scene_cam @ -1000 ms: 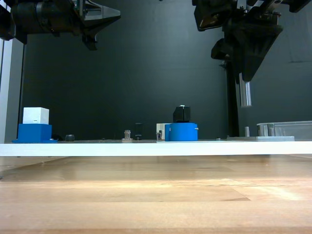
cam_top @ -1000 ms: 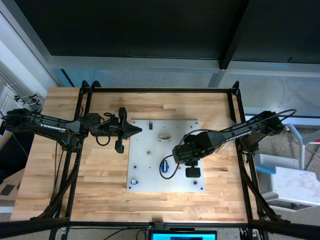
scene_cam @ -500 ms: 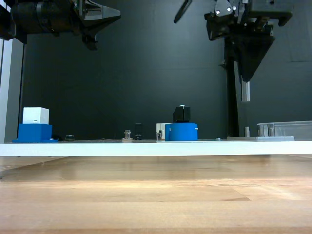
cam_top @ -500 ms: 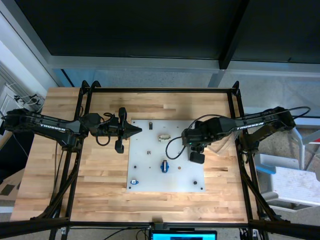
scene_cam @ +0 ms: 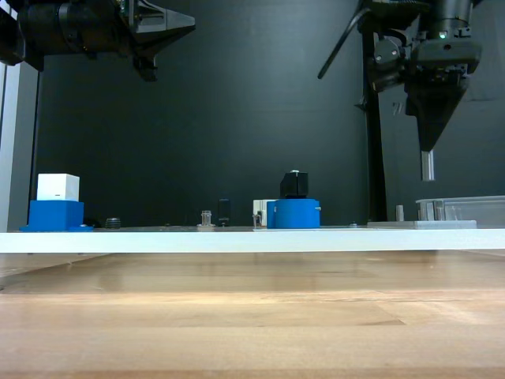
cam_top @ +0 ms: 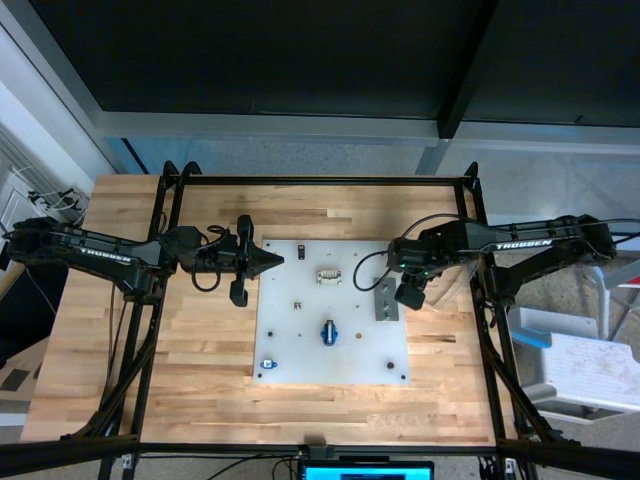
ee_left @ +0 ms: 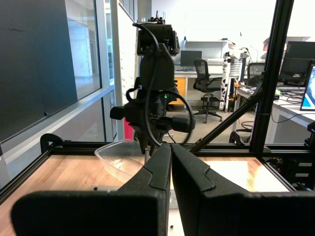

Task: Pick the 16mm cylinder and place it in the container

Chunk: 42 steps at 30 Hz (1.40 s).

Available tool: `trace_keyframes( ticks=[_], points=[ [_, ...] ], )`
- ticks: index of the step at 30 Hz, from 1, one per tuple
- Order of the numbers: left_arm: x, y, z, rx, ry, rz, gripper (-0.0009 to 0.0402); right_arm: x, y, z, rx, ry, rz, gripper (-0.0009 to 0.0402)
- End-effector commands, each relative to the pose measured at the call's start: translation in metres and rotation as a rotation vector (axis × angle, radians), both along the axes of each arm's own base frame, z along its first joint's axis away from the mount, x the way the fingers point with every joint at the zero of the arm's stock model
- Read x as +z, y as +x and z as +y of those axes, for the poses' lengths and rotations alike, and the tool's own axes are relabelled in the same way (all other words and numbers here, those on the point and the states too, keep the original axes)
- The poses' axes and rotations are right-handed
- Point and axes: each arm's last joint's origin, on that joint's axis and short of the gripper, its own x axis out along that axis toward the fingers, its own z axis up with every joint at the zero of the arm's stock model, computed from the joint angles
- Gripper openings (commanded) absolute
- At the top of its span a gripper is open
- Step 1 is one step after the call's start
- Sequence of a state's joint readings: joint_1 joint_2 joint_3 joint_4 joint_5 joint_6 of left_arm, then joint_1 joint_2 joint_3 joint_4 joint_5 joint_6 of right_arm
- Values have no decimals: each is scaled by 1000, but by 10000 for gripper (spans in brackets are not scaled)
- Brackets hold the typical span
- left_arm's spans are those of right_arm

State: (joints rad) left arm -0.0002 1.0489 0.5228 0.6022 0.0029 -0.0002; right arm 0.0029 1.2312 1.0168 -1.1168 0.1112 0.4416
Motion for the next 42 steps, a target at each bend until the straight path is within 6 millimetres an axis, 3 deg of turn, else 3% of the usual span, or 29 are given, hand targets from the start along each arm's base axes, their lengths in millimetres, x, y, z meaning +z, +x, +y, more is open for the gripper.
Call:
trace_keyframes(
  ticks=[1, 18, 42],
  points=[
    [0, 0, 0, 0, 0, 0, 0, -6, -9, -6, -58, 11, 6, 32],
    [0, 0, 0, 0, 0, 0, 0, -31, -23, -21, -171, 118, 53, 32],
    [0, 0, 0, 0, 0, 0, 0, -58, -23, -24, -192, 119, 10, 32]
  ],
)
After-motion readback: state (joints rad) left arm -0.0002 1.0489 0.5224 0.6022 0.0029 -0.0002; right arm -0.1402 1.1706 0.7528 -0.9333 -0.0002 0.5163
